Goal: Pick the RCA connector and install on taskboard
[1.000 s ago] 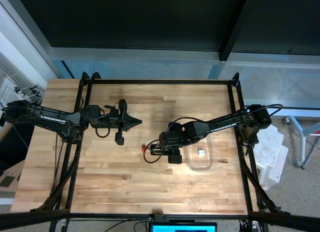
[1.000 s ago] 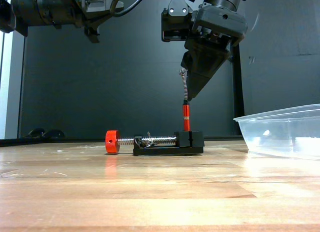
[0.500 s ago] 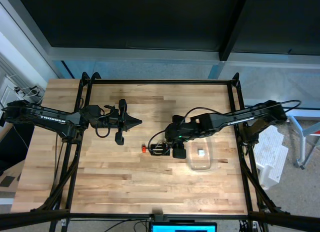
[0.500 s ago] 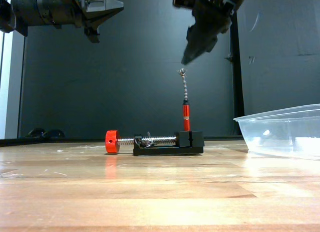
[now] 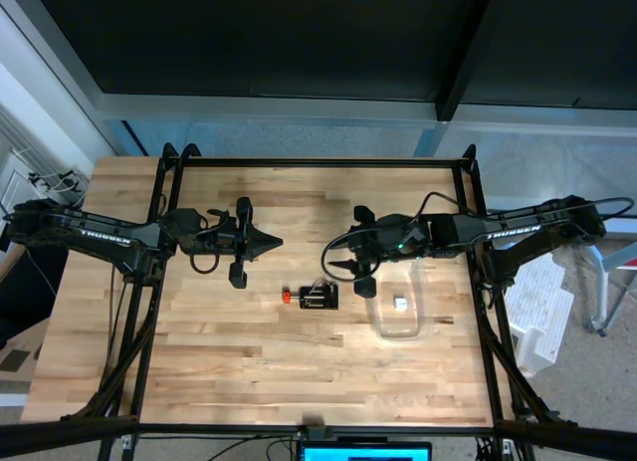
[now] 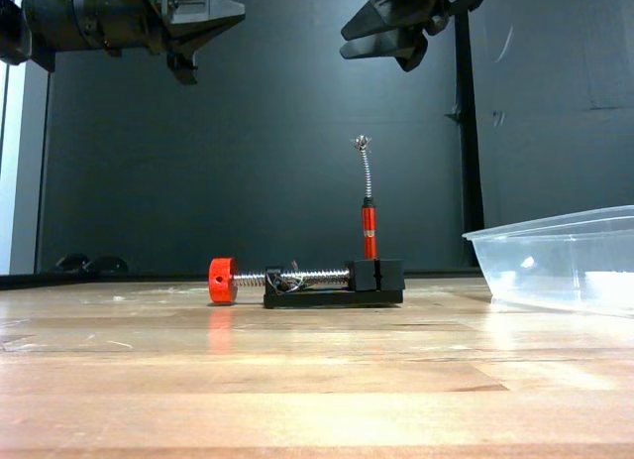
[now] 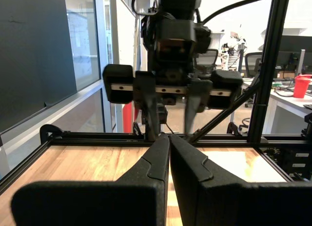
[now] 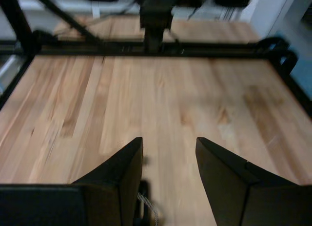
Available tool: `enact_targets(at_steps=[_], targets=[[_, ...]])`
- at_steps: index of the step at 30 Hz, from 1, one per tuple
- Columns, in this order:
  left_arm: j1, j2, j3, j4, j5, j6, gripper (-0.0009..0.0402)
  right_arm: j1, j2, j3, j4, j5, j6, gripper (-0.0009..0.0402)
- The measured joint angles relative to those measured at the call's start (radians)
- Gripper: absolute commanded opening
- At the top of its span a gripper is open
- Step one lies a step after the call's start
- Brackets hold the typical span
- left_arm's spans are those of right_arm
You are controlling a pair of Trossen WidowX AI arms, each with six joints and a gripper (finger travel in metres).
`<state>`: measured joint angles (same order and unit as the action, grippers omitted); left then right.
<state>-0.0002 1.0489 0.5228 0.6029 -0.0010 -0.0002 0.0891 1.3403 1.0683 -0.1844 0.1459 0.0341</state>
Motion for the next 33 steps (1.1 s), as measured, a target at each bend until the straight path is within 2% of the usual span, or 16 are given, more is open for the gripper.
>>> enact_targets(at_steps=[9,18,23,28,31,33], targets=[[0.000,0.000,0.000,0.000,0.000,0.000,0.0000,-0.020,-0.100,-0.140,0.251,-0.018,-0.026,0.0088],[0.000,0.000,0.000,0.000,0.000,0.000,0.0000,-0.034,-0.162,-0.268,0.465,-0.019,-0.035,0.0037],[0.000,0.000,0.000,0.000,0.000,0.000,0.0000,-0.053,-0.183,-0.321,0.560,-0.066,-0.041,-0.0001],[0.000,0.000,0.000,0.000,0.000,0.000,0.0000,-0.074,-0.203,-0.361,0.599,-0.075,-0.045,0.0000],[0.000,0.000,0.000,0.000,0.000,0.000,0.0000,-0.080,-0.216,-0.393,0.648,-0.110,-0.045,0.0001],[0.000,0.000,0.000,0.000,0.000,0.000,0.0000,-0.081,-0.220,-0.409,0.666,-0.113,-0.045,0.0000]])
